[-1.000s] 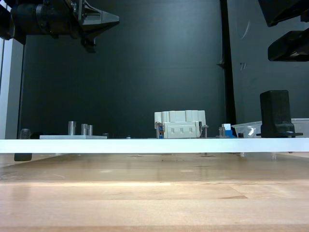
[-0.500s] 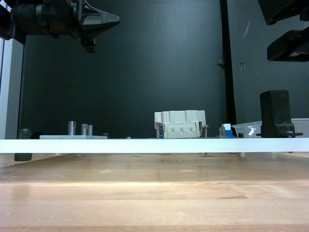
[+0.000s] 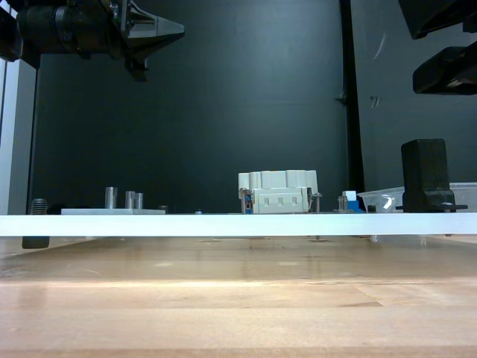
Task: Pick the 16mm bar and install on taskboard
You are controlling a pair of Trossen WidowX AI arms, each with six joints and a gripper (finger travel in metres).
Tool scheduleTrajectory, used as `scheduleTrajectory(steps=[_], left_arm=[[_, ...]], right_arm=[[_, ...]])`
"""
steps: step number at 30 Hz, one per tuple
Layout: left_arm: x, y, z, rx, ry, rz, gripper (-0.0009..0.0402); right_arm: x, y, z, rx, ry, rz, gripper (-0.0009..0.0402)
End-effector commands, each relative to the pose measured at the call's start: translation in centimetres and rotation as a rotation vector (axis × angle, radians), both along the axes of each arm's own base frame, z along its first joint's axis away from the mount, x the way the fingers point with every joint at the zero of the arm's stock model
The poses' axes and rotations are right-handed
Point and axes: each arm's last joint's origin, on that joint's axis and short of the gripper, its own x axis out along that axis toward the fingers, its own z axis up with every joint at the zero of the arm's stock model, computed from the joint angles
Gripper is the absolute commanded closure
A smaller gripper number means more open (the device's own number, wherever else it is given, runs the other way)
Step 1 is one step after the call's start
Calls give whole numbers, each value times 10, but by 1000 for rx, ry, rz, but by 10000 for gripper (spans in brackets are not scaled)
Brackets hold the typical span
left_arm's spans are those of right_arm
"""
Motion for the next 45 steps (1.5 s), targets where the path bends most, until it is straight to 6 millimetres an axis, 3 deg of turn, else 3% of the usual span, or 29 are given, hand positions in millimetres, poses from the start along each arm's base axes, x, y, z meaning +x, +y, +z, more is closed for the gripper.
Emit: scheduleTrajectory(steps=[1, 45], left_arm=[[0, 0, 0, 0, 0, 0, 393], [0, 0, 0, 0, 0, 0, 393]], right_arm=[[0, 0, 0, 0, -1, 0, 382], [1, 1, -4, 6, -1, -1, 382]])
